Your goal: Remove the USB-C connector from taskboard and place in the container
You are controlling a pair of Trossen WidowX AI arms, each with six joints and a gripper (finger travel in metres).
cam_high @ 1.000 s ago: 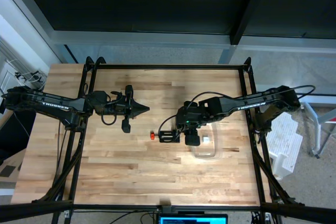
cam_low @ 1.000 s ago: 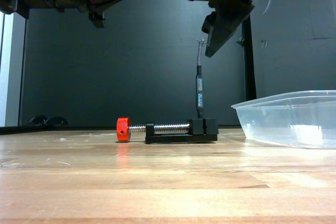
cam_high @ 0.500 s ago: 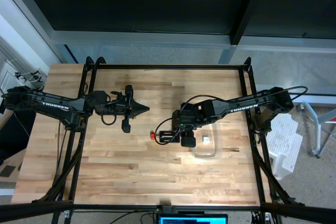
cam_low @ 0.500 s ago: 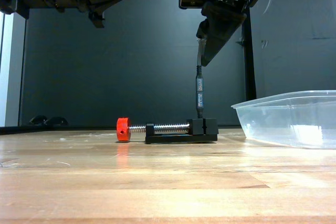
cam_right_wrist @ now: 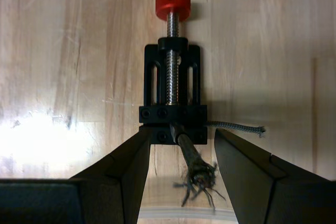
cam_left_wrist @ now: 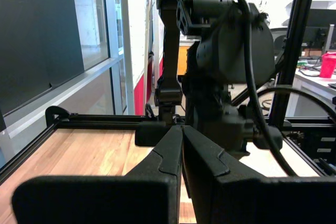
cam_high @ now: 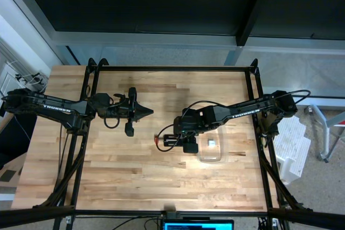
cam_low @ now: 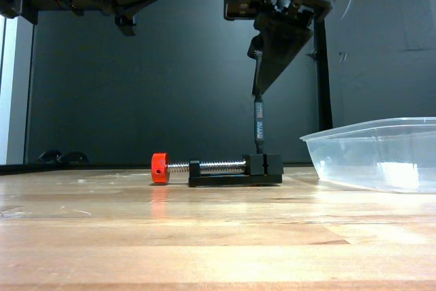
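Wide right claw [cam_right_wrist: 182, 134] straddles USB-C connector [cam_low: 259, 126] above taskboard [cam_low: 235, 169]; closed left claw [cam_high: 150, 112] hovers apart.

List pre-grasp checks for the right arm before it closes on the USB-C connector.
1. Right gripper open, fingers either side of the USB-C connector: ok.
2. Connector upright, seated in the taskboard: ok.
3. Gripper low enough for the plug body: not ok; the low view shows its tips above it, at the cable.
4. Container right of the taskboard, apart from it: ok.
5. Left gripper shut, raised over the table's left side, out of the way: ok.
6. Clamp pressure on the plug: cannot tell.
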